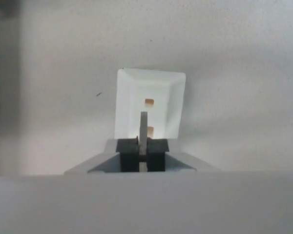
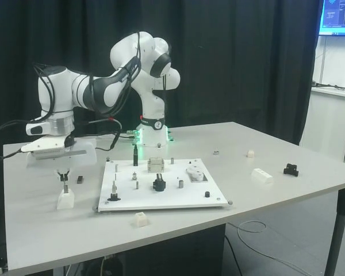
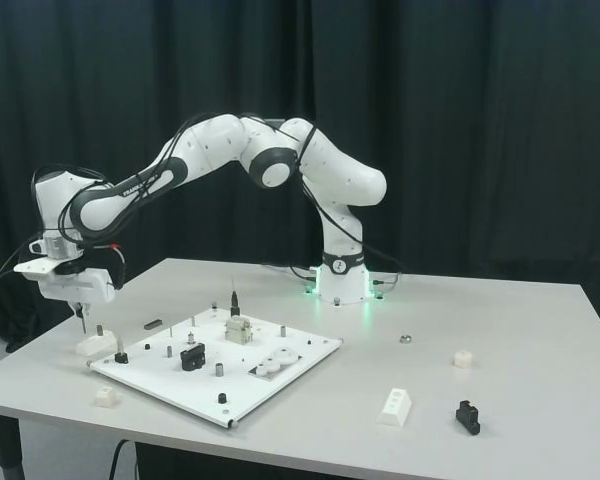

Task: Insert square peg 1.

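Item: arm (image 3: 220,150), reaching to the table (image 2: 287,190) edge beside the white board (image 2: 161,192), well apart from its own base. Gripper (image 1: 142,146): black fingers (image 1: 128,148) together on a thin grey peg (image 1: 143,127), which hangs upright from them. Peg location: directly over a white block (image 1: 149,105) that stands on the table just beside the board; in the wrist view the block shows two small holes in a row, and the peg tip lies between them. Whether the tip touches the block cannot be told. Step, by judgement: carry done, peg being aligned for insertion; not yet seated. Next move calls for squaring the peg to the chosen hole, then a straight, gentle descent without side load. Writing: none readable on block, board or arm; a screen (image 2: 339,17) in the far corner shows text too small to read.
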Controlling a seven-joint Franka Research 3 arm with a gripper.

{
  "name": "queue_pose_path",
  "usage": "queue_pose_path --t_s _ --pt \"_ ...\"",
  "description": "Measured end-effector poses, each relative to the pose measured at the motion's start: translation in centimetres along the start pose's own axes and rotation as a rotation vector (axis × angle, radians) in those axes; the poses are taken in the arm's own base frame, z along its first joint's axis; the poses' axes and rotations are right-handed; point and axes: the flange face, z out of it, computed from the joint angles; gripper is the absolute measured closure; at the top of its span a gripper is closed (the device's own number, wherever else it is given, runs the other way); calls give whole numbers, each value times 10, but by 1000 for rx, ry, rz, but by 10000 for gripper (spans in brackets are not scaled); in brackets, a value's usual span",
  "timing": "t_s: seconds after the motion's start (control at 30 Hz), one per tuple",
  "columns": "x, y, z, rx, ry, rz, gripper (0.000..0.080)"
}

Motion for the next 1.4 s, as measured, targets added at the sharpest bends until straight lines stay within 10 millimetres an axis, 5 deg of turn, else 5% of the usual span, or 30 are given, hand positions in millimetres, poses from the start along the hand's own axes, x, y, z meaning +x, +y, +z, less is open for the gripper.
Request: queue_pose_path --t_s 1.4 --pt "-2 -8 -15 -3 10 -11 775"
